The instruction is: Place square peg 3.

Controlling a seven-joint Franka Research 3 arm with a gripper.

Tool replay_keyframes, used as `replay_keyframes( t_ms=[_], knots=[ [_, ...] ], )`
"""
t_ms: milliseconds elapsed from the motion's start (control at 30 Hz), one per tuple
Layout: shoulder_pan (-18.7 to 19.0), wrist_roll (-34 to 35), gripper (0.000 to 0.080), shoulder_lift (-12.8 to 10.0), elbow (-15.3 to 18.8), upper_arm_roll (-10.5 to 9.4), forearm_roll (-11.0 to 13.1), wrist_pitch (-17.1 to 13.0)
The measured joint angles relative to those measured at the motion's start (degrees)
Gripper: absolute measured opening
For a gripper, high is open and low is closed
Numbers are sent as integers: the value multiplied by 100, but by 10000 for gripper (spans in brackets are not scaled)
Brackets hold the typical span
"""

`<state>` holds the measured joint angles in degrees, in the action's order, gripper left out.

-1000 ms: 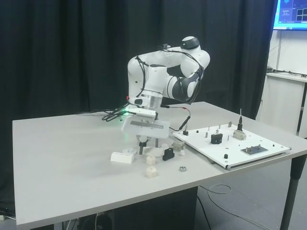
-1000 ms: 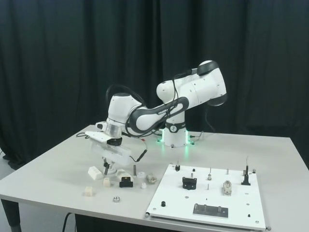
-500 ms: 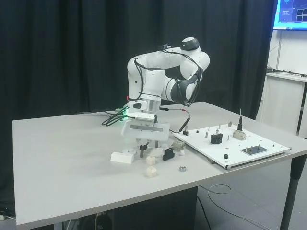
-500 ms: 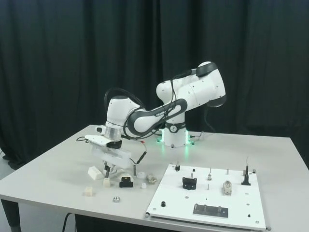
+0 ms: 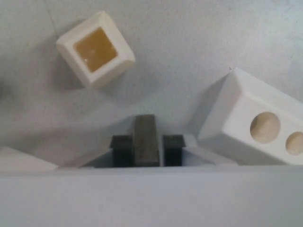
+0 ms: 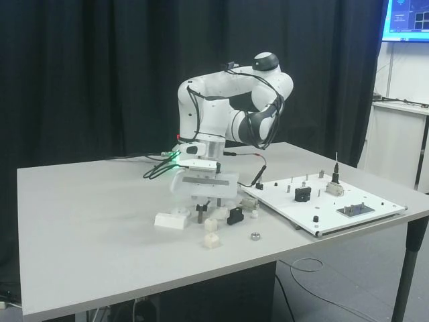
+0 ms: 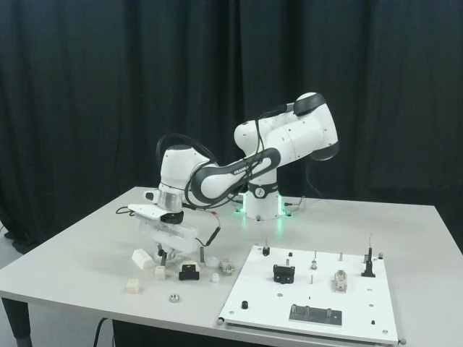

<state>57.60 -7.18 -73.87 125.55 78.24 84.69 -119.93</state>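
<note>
Wrist view first: I am seeing the gripper (image 5: pixel 145 150) with its two black fingers (image 5: pixel 122 147) pressed against a grey square peg (image 5: pixel 145 138), which is standing between them and pointing down at the grey table (image 5: pixel 189 52). A white cube with a square recess (image 5: pixel 95 47) is lying on the table, apart from the peg. A white block with round holes (image 5: pixel 253 125) is lying tilted just beside the fingers.

First room view: I am watching the white arm (image 6: pixel 228 100) reaching down over the table's front middle, with the gripper (image 6: pixel 199 213) hanging just above the surface and the peg (image 6: pixel 199 215) sticking out below it. The white block (image 6: pixel 172 219) is lying beside it, the white cube (image 6: pixel 211 240) is nearer the table's front edge, and a black part (image 6: pixel 234 216) is sitting close by. A white board (image 6: pixel 322 201) is lying toward the table's right end.

Second room view: I am seeing the gripper (image 7: pixel 163 254) hanging over the loose parts near the table's front left corner, clamped on the peg. The white block (image 7: pixel 142 259) and the cube (image 7: pixel 133 286) are lying below and beside it, and the board (image 7: pixel 311 293) is lying well apart toward the right.
</note>
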Motion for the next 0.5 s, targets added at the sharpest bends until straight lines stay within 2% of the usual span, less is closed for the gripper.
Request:
replay_keyframes(
  t_ms=[67,100,267,300,467,500],
  knots=[
    [-3,0,110,0,-1,0,9,5],
    [-5,0,276,0,-1,0,12,5],
    [-23,0,276,0,-10,0,17,6],
    [-27,0,602,0,-14,0,17,6],
    [-41,0,602,0,-35,14,17,6],
    [-41,0,765,0,-40,21,17,6]
  ],
)
